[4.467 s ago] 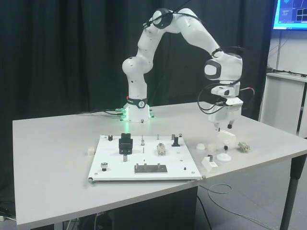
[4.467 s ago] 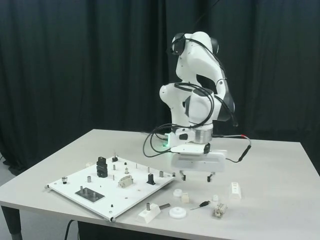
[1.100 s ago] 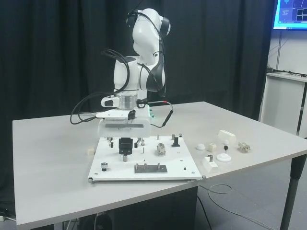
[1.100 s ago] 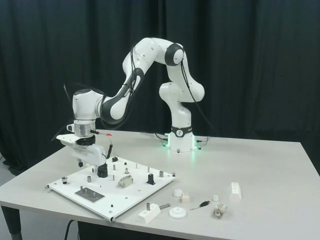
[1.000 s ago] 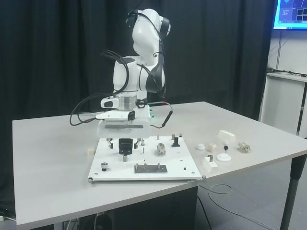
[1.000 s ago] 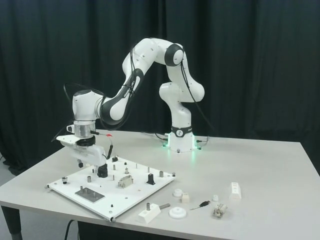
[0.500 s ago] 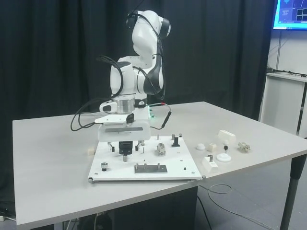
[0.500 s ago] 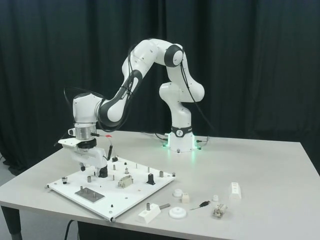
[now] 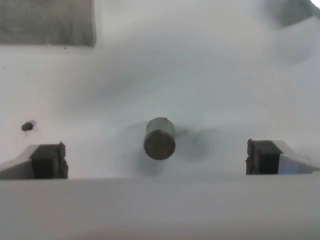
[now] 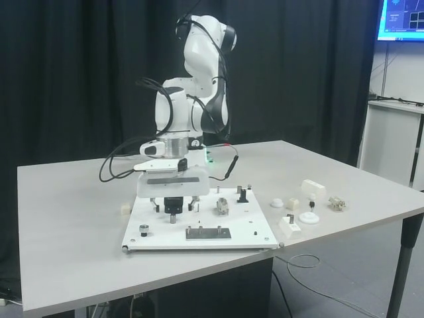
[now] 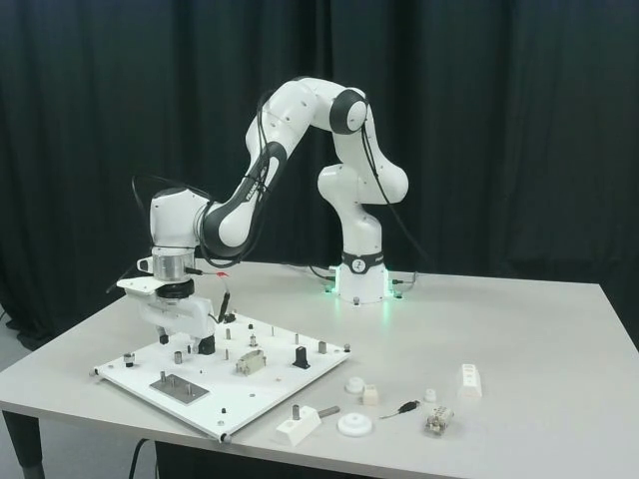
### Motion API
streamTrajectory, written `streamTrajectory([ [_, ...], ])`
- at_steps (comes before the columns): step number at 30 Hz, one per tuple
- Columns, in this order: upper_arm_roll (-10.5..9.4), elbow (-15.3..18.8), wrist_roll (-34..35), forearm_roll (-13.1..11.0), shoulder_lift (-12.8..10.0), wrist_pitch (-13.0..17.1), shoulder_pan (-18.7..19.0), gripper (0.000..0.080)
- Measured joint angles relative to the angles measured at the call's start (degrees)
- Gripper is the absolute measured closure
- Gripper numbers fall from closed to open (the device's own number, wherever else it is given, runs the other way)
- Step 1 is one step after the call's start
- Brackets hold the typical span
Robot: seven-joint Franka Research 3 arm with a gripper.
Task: Remove round peg 4.
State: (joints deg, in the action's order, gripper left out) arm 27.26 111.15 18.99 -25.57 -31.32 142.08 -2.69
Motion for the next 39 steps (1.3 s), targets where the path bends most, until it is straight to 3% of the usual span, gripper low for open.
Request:
streamTrajectory([
  [39,0.03,1.0,0.1,0.0,-1.4,3.3,0.7,0.0003],
])
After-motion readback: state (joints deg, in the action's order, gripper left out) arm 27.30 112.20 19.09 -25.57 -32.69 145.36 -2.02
